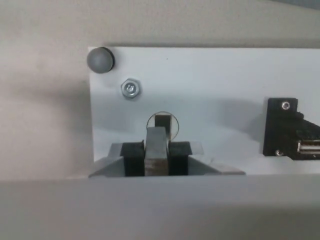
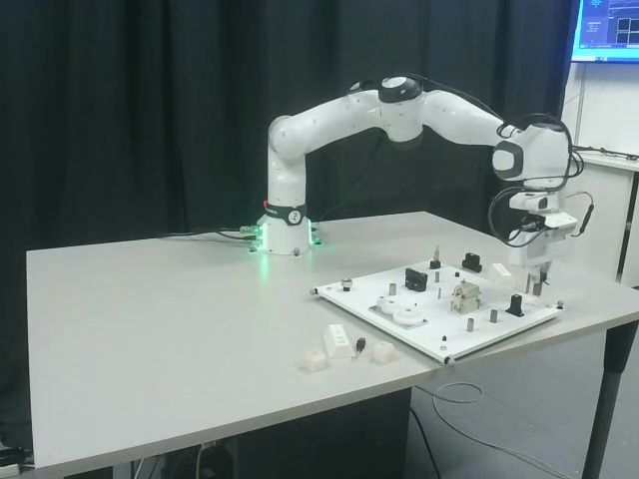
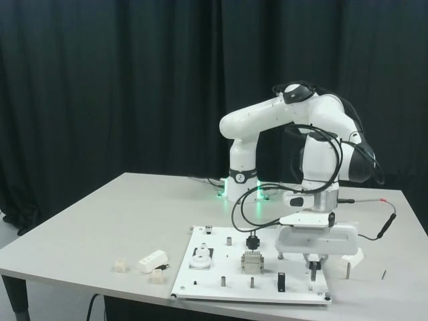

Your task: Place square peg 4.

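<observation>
In the wrist view my gripper (image 1: 156, 159) is shut on a grey square peg (image 1: 156, 147), held upright between the black pads (image 1: 132, 156). The peg stands right over a round socket (image 1: 162, 122) in the white board (image 1: 215, 85). I cannot tell whether its tip is inside the socket. In the first room view the gripper (image 2: 536, 285) hangs low over the board's (image 2: 439, 344) far right corner. The second room view shows the gripper (image 3: 312, 265) just above the board (image 3: 200, 286) near its front right edge.
Close to the socket are a hex nut (image 1: 130, 88), a grey dome bumper (image 1: 100, 60) at the board's corner and a black connector block (image 1: 287, 129). Other pegs and fixtures (image 2: 464, 296) stand on the board. White blocks (image 2: 337, 339) lie on the grey table beside it.
</observation>
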Available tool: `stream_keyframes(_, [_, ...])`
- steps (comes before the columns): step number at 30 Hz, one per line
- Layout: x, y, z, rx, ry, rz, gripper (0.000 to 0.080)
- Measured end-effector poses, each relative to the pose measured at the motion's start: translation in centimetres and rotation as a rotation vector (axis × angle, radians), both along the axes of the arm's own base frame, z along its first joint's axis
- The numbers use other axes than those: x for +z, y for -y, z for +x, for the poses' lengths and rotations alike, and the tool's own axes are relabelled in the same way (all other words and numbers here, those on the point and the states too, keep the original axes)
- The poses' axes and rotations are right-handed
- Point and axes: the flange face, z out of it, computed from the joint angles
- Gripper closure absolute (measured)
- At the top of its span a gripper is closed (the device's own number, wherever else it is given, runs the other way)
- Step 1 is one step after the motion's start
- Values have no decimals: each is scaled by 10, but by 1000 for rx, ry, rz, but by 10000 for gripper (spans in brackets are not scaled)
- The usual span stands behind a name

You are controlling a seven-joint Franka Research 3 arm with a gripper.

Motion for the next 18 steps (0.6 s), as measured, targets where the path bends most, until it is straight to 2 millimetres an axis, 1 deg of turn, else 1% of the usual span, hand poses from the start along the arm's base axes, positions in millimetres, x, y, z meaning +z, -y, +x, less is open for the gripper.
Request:
stream_keyframes(7, [10,-1,0,1,-5,-3,705])
stream_keyframes(18, [12,0,0,1,-8,-13,705])
